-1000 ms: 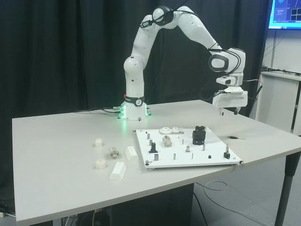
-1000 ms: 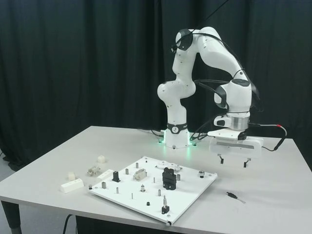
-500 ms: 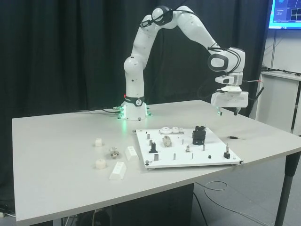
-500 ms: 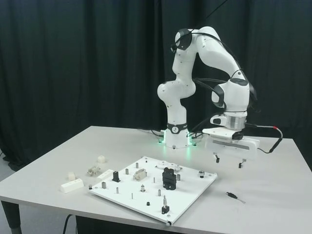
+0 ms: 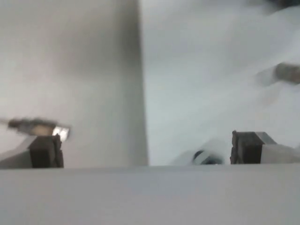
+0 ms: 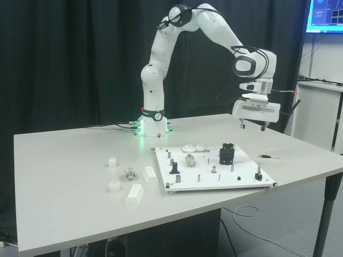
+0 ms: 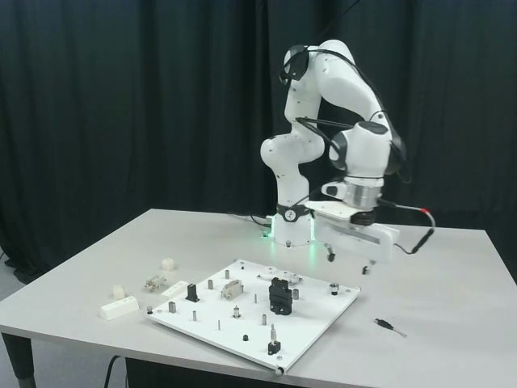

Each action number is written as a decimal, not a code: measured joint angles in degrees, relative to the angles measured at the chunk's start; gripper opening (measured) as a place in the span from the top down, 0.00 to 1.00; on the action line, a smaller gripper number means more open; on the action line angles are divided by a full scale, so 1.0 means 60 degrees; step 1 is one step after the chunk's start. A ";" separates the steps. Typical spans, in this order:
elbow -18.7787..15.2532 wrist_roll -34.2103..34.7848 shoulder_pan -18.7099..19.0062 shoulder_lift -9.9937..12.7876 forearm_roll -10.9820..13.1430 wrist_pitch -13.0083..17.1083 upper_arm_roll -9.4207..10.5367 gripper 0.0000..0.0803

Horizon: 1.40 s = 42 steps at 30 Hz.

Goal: Remove D-SUB.

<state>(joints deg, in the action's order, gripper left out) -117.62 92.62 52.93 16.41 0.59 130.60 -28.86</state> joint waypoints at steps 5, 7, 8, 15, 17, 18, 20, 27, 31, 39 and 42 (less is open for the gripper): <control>0.0000 -0.0115 -0.0259 -0.0083 -0.0036 -0.0107 -0.0270 0.00; 0.0000 -0.0226 -0.0425 -0.0107 -0.0036 -0.0116 -0.0329 0.00; 0.0000 -0.0290 -0.0511 -0.0116 -0.0036 -0.0117 -0.0342 0.00; 0.0000 -0.0825 -0.1250 -0.0161 -0.0011 -0.0132 -0.0352 0.00; -0.0001 -0.1026 -0.1446 -0.0161 0.0030 -0.0134 -0.0350 0.00; -0.0002 -0.1148 -0.1544 -0.0161 0.0064 -0.0137 -0.0344 0.00; -0.0007 -0.1422 -0.1727 -0.0161 0.0188 -0.0141 -0.0339 0.00; -0.0032 -0.2576 -0.2212 -0.0155 0.0809 -0.0214 -0.0326 0.00; -0.0069 -0.3128 -0.2362 -0.0129 0.1072 -0.0249 -0.0325 0.00; -0.0106 -0.3226 -0.2500 0.0017 0.1316 -0.0177 -0.0323 0.00; -0.0106 -0.3226 -0.2525 0.0109 0.1365 -0.0072 -0.0323 0.00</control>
<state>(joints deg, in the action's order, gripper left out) -118.25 73.27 37.78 17.06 8.78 130.17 -30.79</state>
